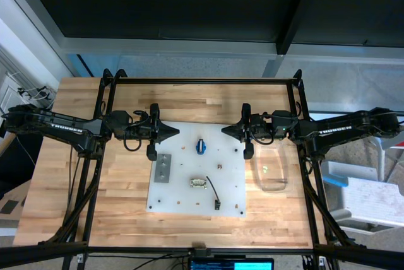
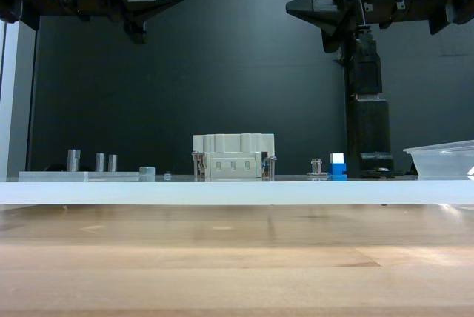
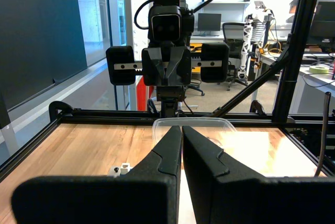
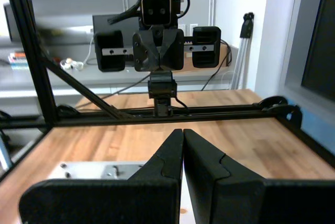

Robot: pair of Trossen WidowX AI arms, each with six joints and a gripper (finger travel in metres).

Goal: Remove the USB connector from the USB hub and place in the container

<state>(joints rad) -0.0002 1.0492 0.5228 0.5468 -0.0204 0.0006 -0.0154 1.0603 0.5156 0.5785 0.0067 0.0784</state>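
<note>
USB connector (image 1: 212, 193), then container (image 1: 272, 187) by right hand (image 1: 225, 129); left hand (image 1: 175, 130) opposite

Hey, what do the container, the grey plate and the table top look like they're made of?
Container: clear glossy plastic, apparently; you see through its walls. Grey plate: probably metal, matte grey with upright pegs. Table: wood, visible plank grain, light finish. Left gripper and right gripper hang above the far side of the white board, jaws shut.
</note>
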